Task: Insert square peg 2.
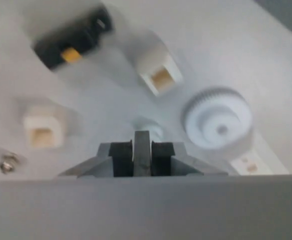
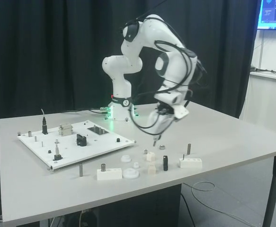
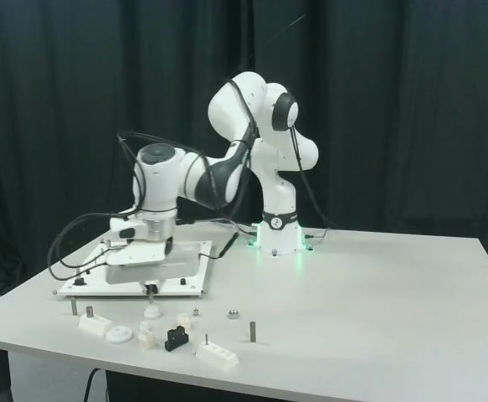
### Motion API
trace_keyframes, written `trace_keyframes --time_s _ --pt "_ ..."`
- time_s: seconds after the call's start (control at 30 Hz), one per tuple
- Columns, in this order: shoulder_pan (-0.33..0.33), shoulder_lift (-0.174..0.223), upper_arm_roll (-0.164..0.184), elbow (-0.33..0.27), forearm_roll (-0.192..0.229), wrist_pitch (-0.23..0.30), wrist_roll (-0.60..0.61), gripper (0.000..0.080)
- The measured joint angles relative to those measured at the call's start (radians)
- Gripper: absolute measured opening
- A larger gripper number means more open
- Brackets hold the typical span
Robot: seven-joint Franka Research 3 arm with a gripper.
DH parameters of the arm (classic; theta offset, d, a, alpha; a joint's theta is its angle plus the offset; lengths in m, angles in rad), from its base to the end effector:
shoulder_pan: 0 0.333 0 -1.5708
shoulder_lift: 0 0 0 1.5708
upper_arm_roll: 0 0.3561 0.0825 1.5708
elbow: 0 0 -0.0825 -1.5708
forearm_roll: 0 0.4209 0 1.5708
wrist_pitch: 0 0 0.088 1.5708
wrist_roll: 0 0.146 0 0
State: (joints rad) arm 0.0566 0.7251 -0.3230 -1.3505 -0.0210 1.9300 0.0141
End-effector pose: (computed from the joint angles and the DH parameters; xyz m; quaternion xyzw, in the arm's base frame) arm 0.7575 -0.1591 0.2783 0.9862 -0.1025 -0.0696 0.1095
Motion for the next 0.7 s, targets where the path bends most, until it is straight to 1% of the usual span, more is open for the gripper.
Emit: trace_keyframes --time_s 0.3,0.57,0.7 --pt "-0.088 0.000 0.000 -0.006 -0.020 0.006 -0.002 0.0075" --pt "-0.159 0.000 0.000 -0.016 -0.027 0.038 -0.058 0.0075" --pt "-0.189 -0.002 -0.003 -0.024 -0.027 0.055 -0.068 0.0075"
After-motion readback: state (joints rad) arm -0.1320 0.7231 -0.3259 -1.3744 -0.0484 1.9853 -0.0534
